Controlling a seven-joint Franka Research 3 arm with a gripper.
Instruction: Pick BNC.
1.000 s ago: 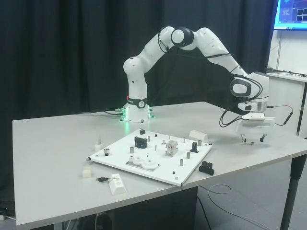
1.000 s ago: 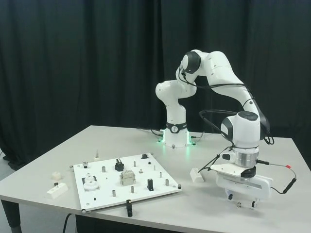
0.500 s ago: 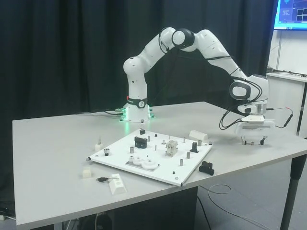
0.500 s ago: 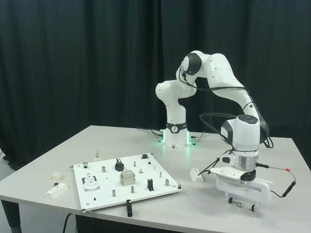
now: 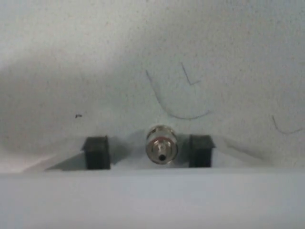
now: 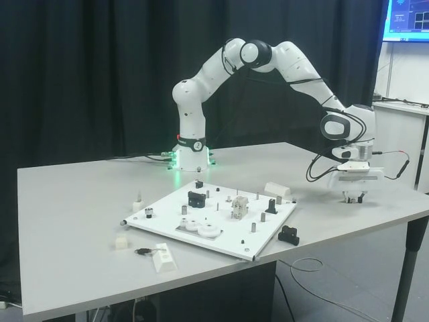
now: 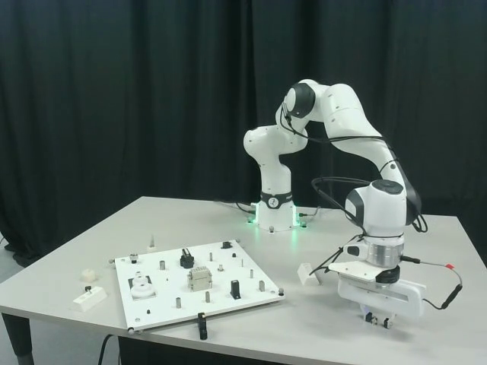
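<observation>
The BNC connector (image 5: 162,145) is a small metal cylinder lying on the grey table (image 5: 143,57), seen end-on in the wrist view. My gripper (image 5: 148,151) is down at the table around it, open, with one black fingertip (image 5: 96,151) well off to one side and the other black fingertip (image 5: 200,150) a small gap away. In the room views the gripper (image 6: 353,198) (image 7: 377,321) stands low at the table's right end, near the front edge, and hides the connector.
A white board (image 6: 268,228) (image 7: 251,298) with several small parts lies mid-table. A white block (image 6: 277,189) (image 7: 306,274) sits between board and gripper. A black part (image 6: 289,234) (image 7: 202,325) lies by the board's front edge. The table edge runs close to the gripper.
The gripper has come down from a little above the table to its surface. Its fingers stand closer together than before, on either side of the BNC connector.
</observation>
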